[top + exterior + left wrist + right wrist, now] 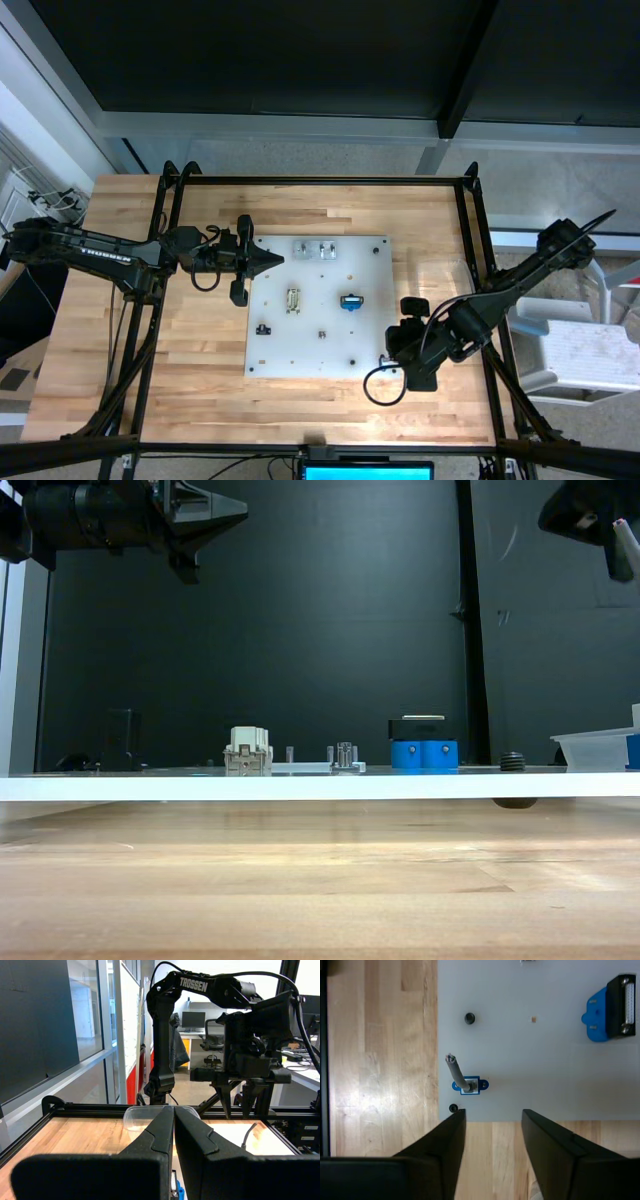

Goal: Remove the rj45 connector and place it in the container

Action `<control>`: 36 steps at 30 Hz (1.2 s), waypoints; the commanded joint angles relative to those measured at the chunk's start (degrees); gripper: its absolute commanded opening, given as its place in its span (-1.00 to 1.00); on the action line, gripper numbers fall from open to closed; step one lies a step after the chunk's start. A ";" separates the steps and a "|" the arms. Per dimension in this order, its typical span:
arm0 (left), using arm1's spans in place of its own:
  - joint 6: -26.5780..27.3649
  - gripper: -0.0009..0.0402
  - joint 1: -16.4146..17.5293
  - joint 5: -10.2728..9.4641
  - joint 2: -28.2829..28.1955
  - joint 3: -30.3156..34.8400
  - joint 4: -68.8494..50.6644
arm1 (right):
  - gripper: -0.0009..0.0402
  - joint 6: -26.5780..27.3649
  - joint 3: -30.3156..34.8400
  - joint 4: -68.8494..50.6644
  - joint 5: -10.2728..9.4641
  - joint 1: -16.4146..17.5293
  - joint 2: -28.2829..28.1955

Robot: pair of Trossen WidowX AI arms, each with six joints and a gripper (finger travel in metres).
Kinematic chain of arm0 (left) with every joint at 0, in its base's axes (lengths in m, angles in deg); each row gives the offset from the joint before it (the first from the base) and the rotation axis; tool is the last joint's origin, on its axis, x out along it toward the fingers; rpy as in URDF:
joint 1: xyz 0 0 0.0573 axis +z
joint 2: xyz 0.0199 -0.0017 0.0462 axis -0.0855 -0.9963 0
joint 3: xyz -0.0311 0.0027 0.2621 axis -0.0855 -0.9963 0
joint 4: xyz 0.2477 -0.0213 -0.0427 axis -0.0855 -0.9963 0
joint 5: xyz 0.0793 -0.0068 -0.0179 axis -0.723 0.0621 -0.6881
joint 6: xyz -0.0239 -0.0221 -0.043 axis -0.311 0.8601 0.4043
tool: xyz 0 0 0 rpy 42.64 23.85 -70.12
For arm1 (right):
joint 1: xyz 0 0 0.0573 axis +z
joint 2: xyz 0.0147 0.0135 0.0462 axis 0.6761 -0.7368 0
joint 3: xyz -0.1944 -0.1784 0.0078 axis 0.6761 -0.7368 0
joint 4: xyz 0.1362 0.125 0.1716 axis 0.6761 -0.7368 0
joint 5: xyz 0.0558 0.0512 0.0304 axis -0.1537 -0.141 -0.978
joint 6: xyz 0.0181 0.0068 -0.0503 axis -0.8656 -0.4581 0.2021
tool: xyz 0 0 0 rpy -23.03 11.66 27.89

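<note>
The rj45 connector is a small blue-framed plug with a short grey cable stub, seated near the white board's near right corner. My right gripper hangs open above that corner, its fingers just off the board's edge and apart from the connector. In the high view the right gripper is at the board's right side. The container, a clear shallow tray, lies on the table right of the board and shows in the low view as the container. My left gripper is shut and empty above the board's far left corner.
On the board stand a blue D-sub connector, a beige connector block, two small metal parts and black screws. A black frame rail surrounds the wooden table.
</note>
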 commanded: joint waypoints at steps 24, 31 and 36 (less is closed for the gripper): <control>0.00 -0.95 0.02 0.00 -0.02 0.00 0.02 | 0.09 -1.46 -6.21 12.24 -0.92 0.48 -6.08; 0.00 -0.95 0.02 0.00 0.00 0.00 0.02 | 0.09 -1.33 -7.41 13.57 0.09 0.42 -6.08; 0.00 -0.95 0.00 0.00 0.00 0.00 0.02 | 0.09 -0.94 -8.70 15.32 0.09 0.28 -6.73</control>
